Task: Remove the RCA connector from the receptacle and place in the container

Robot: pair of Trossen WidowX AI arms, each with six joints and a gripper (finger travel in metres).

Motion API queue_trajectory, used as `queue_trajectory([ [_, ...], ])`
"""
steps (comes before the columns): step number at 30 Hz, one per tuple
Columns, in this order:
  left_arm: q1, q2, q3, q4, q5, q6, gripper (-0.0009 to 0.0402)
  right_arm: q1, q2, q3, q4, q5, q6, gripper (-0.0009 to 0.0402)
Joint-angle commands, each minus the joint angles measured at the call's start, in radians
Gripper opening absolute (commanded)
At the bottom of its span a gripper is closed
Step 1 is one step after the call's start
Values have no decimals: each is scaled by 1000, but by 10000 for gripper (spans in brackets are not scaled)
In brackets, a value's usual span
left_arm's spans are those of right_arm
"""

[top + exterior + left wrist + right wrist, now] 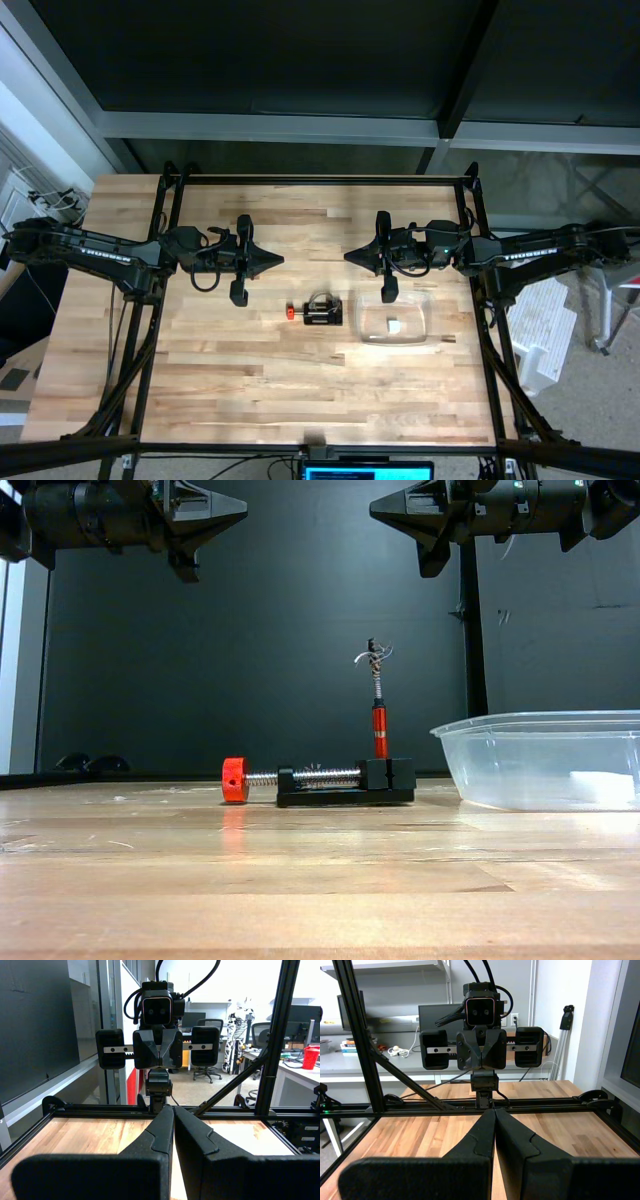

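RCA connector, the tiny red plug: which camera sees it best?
The low view: the RCA connector stands upright in the receptacle. The high view barely shows it; wrist views miss it. The left gripper and right gripper hover shut, high above.

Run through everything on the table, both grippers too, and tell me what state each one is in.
RCA connector: upright, plugged into the receptacle.
receptacle: lying on the table, connector in it.
container: open, holds only a small white piece.
left gripper: shut, empty, raised left of the receptacle.
right gripper: shut, empty, raised near the container.
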Motion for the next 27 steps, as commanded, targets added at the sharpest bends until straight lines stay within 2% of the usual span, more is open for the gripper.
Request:
queue_trajectory([
  [1, 0, 0, 0, 0, 0, 1, 0, 0, 0, 0, -4, 0, 1, 0],
  [12, 0, 0, 0, 0, 0, 0, 0, 0, 0, 0, -4, 0, 1, 0],
  [15, 0, 0, 0, 0, 0, 0, 0, 1, 0, 8, -23, 0, 39, 0],
  [18, 0, 0, 0, 0, 0, 0, 0, 17, 0, 63, -155, 13, 35, 0],
  [20, 0, 0, 0, 0, 0, 0, 0, 34, 14, 118, -274, 35, 19, 0],
  [27, 0, 0, 0, 0, 0, 0, 0, 71, 121, 337, -708, 35, 11, 0],
])
